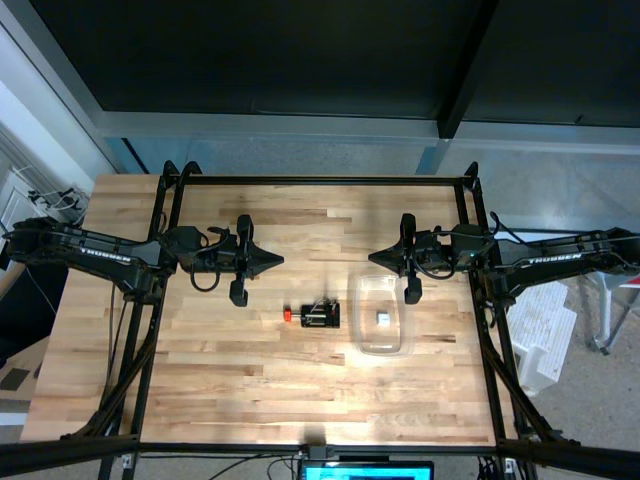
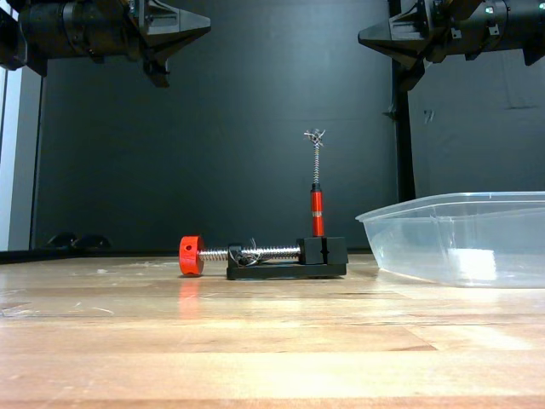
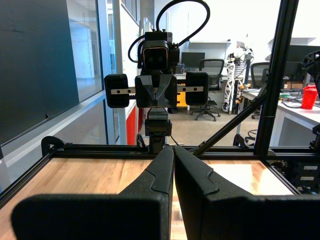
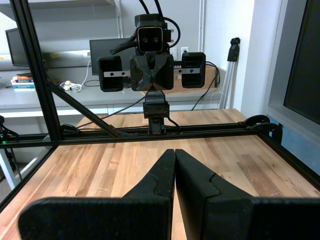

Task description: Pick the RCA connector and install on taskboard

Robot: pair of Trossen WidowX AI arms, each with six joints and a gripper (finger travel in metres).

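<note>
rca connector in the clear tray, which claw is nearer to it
Right. The right claw, shut, hangs raised past the far rim of the tray, near the RCA connector. The left claw, shut, hangs beyond the taskboard, farther off.

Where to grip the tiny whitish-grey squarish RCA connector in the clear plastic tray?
Likely opposite sides of the RCA connector, from straight above: it lies low inside the clear tray, walls blocking side approach. Right gripper, shut, hovers by the tray; left gripper, shut, farther left.
</note>
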